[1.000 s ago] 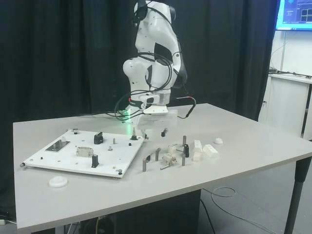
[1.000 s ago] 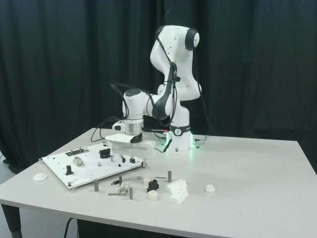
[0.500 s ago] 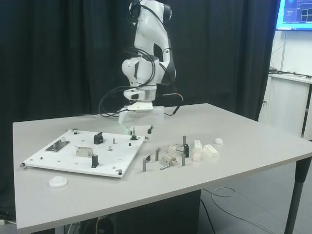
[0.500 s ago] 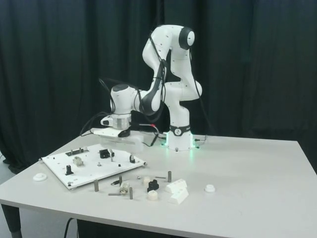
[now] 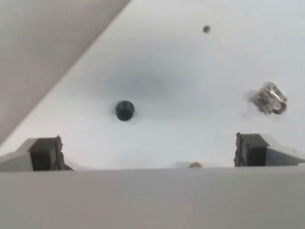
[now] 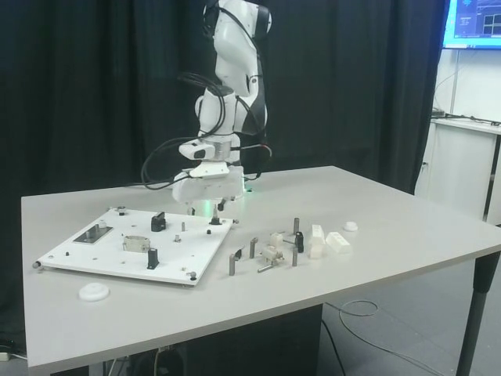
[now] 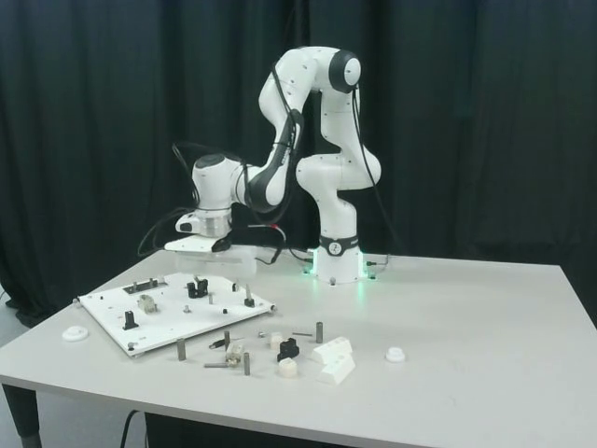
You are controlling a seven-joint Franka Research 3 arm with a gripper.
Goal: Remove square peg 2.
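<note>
The white board (image 6: 117,254) lies on the grey table, left of middle. Several small black and grey parts stand on it, among them a short black peg (image 6: 214,220) near its far right corner and a black block (image 6: 157,222). My gripper (image 6: 207,208) hangs a little above that far right part of the board, open, with nothing between its fingers. In the wrist view both black fingertips (image 5: 45,153) stand wide apart over the white board, with a round black part (image 5: 125,110) and a small metal part (image 5: 269,98) ahead of them. I cannot tell which part is square peg 2.
Loose grey pegs (image 6: 252,249), a black piece (image 6: 299,242) and white blocks (image 6: 327,240) lie right of the board. A white disc (image 6: 92,293) sits near the table's front left, a small white cap (image 6: 350,226) at the right. The arm's base (image 7: 338,266) is behind.
The arm has swung left, from above the loose parts beside the board to above the board's far right corner. The gripper stayed open with nothing in it.
</note>
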